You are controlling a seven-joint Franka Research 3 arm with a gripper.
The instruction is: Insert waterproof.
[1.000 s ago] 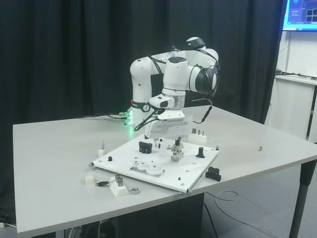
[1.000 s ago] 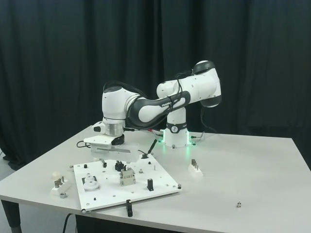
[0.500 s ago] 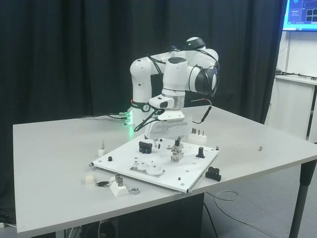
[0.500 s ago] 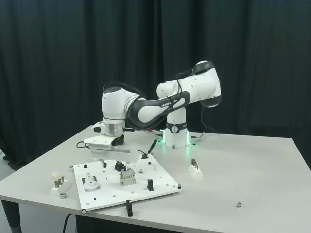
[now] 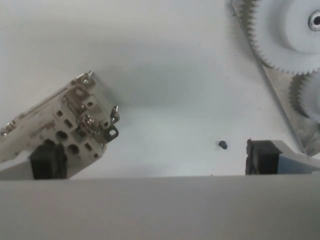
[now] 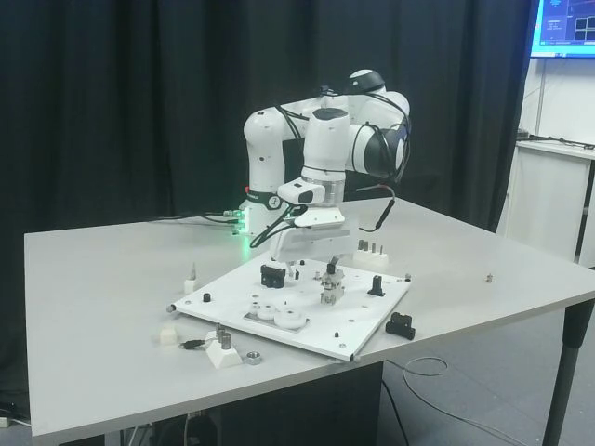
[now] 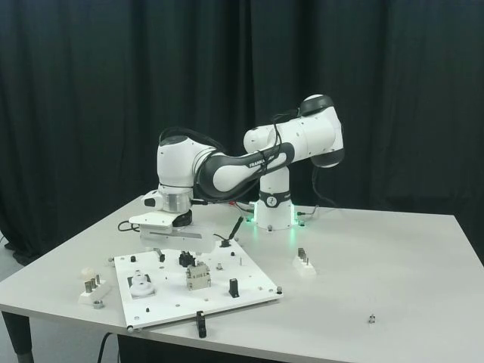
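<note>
My gripper point(image 5: 154, 159) is open, and between its black fingertips point(image 5: 47, 161) lies only bare white board. It hangs low over the white assembly board point(image 6: 372, 311), behind the board's middle point(image 7: 172, 248). A white and metal connector block point(image 5: 75, 125) with several round holes stands on the board right beside one fingertip. The same block shows in the room views point(image 6: 330, 286) point(image 7: 198, 277). A black connector part point(image 6: 271, 275) sits on the board near the gripper point(image 6: 311, 263). Which piece is the waterproof one I cannot tell.
White gears point(image 5: 292, 30) lie on a grey plate at the board's front point(image 6: 282, 317). A black clip point(image 6: 401, 324) rests off the board's corner. A small white fixture with pins point(image 6: 223, 348) and a white holder point(image 7: 304, 264) stand on the grey table point(image 6: 93, 279).
The wrist and gripper have shifted slightly sideways over the board, towards the black connector part. Nothing on the board has moved.
</note>
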